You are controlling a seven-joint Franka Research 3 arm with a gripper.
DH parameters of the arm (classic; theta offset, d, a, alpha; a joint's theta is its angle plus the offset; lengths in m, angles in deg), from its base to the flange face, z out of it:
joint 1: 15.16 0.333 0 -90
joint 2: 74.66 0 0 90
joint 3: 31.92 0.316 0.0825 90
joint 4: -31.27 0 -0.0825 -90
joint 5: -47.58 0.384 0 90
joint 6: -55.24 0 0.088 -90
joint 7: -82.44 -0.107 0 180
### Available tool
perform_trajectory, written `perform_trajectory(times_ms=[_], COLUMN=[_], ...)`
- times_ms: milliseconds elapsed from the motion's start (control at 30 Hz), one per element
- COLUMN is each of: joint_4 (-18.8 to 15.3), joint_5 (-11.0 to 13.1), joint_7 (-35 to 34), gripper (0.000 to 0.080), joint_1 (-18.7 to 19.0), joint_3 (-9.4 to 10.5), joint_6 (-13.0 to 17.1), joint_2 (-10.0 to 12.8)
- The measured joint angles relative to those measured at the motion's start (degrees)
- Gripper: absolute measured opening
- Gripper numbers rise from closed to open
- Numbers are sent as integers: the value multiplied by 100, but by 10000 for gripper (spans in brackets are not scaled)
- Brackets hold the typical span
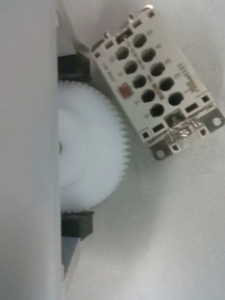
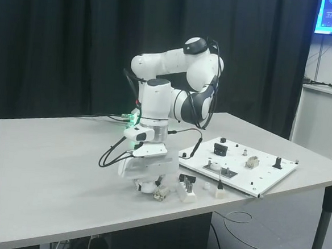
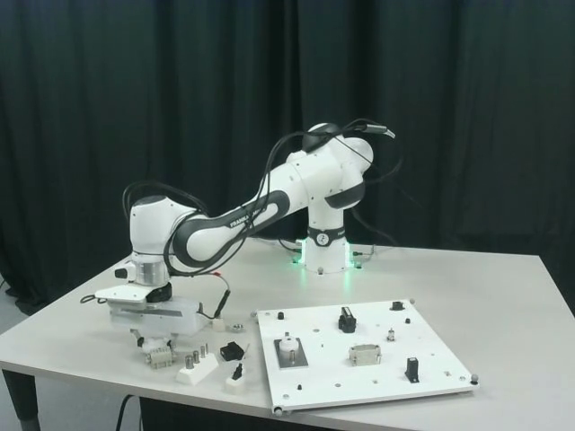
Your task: Insert large gear.
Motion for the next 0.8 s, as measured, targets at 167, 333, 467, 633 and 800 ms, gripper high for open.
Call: perform_trajectory(times_ms=[167, 333, 467, 633, 800], joint_4=[38, 56, 58, 58, 58], joint_5=[-20, -46, -49, -54, -62], joint_7=[-42, -60, -67, -67, -67], gripper=[597, 597, 597, 597, 597], joint_1=[2, 2, 2, 2, 1], joint_3=[-90, -152, -179, -200, -204], joint_6=[-127, -213, -246, -283, -291], joint_2=[0, 0, 0, 0, 0])
